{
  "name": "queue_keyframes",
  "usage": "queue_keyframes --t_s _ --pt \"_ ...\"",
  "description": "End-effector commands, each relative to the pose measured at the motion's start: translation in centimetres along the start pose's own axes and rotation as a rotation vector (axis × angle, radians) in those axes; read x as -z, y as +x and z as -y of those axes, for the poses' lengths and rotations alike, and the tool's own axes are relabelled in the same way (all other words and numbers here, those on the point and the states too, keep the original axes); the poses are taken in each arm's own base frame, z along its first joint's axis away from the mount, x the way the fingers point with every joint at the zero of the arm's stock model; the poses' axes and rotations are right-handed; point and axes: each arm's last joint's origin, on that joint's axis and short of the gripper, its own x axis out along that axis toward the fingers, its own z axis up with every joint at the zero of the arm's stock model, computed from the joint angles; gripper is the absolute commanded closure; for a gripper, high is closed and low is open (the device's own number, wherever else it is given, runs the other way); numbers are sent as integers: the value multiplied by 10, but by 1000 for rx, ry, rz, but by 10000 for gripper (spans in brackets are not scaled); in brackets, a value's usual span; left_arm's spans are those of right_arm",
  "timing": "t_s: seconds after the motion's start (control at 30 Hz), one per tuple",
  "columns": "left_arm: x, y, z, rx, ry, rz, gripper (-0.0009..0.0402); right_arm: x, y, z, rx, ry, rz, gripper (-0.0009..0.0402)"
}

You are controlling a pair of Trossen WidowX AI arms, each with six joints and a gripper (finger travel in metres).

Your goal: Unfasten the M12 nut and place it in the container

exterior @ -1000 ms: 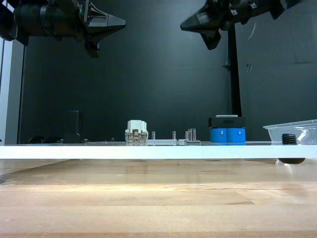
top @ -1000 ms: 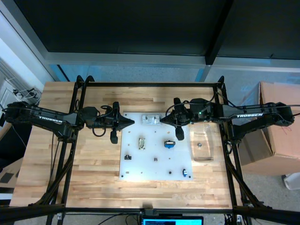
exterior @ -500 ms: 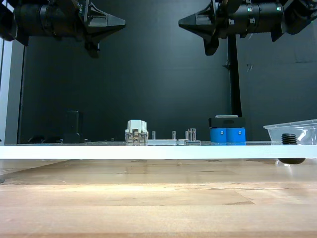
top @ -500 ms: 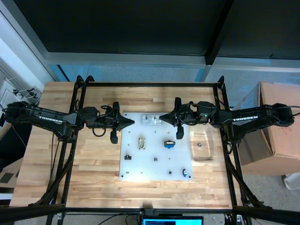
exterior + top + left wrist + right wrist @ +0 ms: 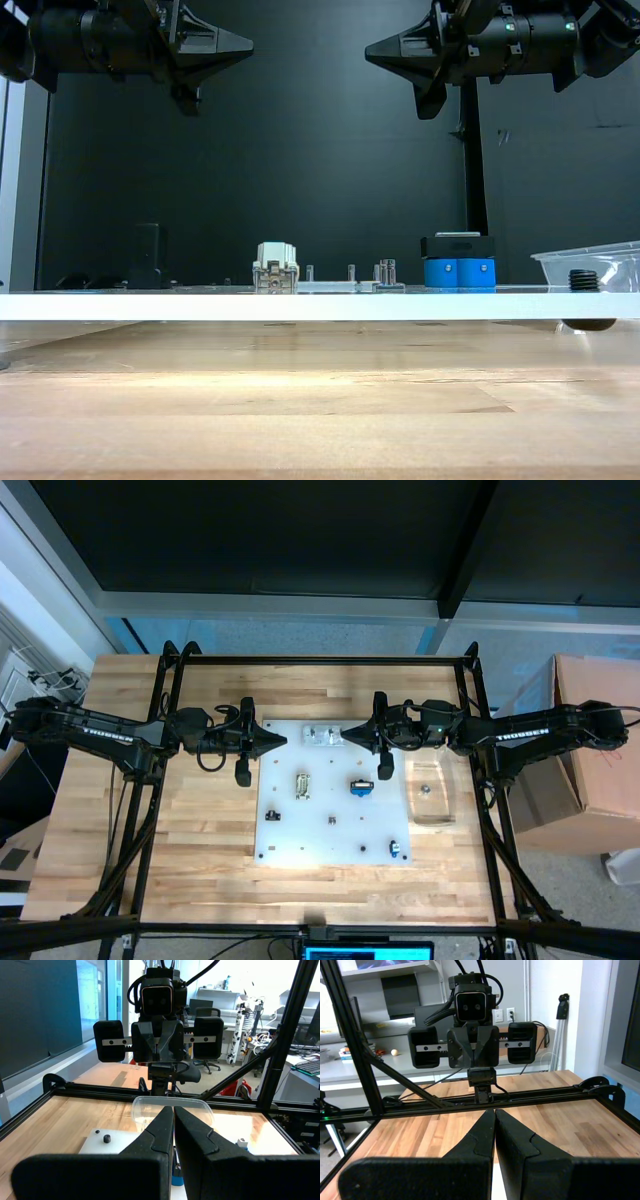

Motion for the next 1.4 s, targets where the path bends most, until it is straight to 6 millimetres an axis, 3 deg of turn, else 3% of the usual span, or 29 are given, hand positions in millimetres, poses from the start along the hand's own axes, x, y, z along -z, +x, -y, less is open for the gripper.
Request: queue_keyframes --t_s 0.03,1.4 --pt "0 0 0 0 0 0 393 -1 -3 -1 -3 0 8 394" --pt "0 0 0 0 0 0 393 -2 -10 -3 -26 3 10 393"
